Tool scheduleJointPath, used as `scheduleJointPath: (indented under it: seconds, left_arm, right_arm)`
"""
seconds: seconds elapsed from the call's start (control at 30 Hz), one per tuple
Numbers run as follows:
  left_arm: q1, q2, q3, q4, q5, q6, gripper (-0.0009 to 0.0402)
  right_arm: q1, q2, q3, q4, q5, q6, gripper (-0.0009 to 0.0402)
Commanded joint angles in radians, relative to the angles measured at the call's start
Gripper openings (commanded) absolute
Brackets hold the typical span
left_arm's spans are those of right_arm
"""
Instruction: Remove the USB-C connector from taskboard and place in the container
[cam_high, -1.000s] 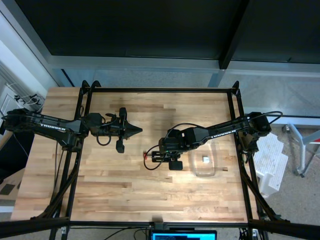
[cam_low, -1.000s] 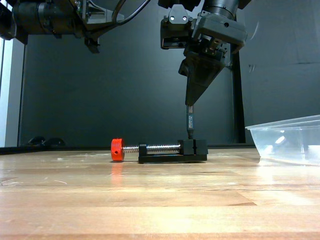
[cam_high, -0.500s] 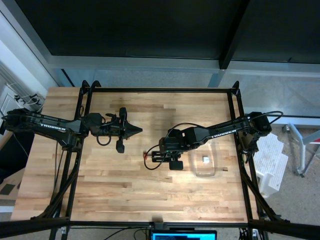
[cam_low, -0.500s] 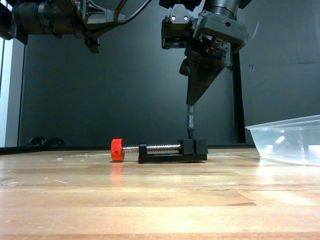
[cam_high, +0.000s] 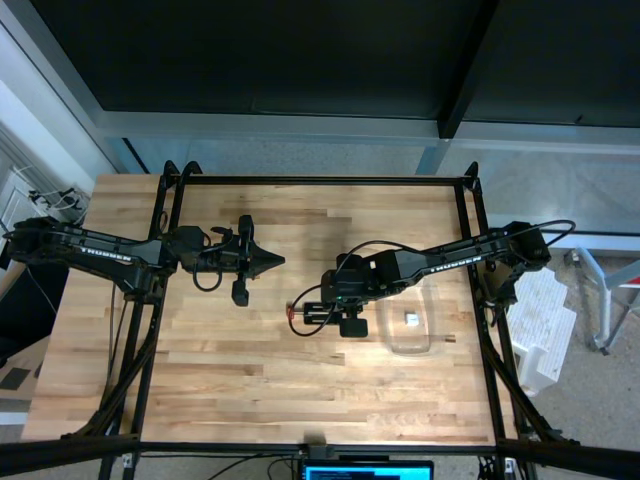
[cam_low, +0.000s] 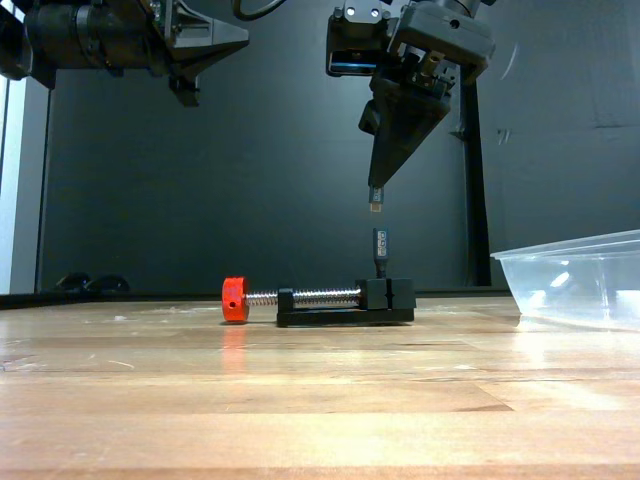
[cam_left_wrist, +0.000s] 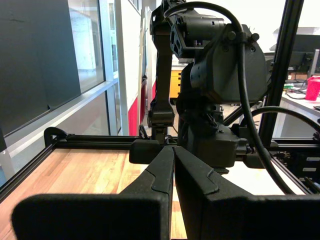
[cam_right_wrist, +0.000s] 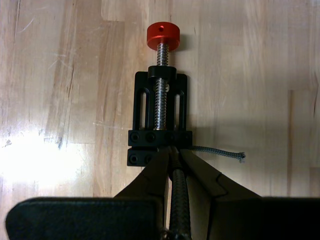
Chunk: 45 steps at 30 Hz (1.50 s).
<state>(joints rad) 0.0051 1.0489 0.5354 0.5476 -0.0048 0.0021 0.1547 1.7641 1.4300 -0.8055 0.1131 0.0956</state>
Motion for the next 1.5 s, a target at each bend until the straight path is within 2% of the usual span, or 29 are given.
scheduleJointPath:
  seconds: [0.03,0.2,0.37,0.73,1.07,1.5]
  left_arm:
    - [0.0,0.0,0.0,0.0,0.0,0.0,0.0]
    - [0.0,0.0,0.0,0.0,0.0,0.0,0.0]
    - [0.0,0.0,0.0,0.002,0.0,0.0,0.0]
    - [0.0,0.0,0.0,0.0,0.0,0.0,0.0]
    - [0.0,0.0,0.0,0.0,0.0,0.0,0.0]
    - [0.0,0.0,0.0,0.0,0.0,0.0,0.0]
  right_arm:
    - [0.001,-0.005,0.0,-0.006,0.0,0.002,0.0]
    - [0.003,-0.025,-0.002,-0.017,-0.001,0.002,0.0]
    - [0.024,-0.095,-0.034,-0.047,-0.001,0.014,0.0]
    - [0.074,-0.298,-0.212,-0.065,-0.001,0.081,0.0]
    - [0.117,-0.451,-0.364,-0.074,-0.001,0.084,0.0]
    - [0.124,-0.579,-0.509,-0.11,0.0,0.084,0.0]
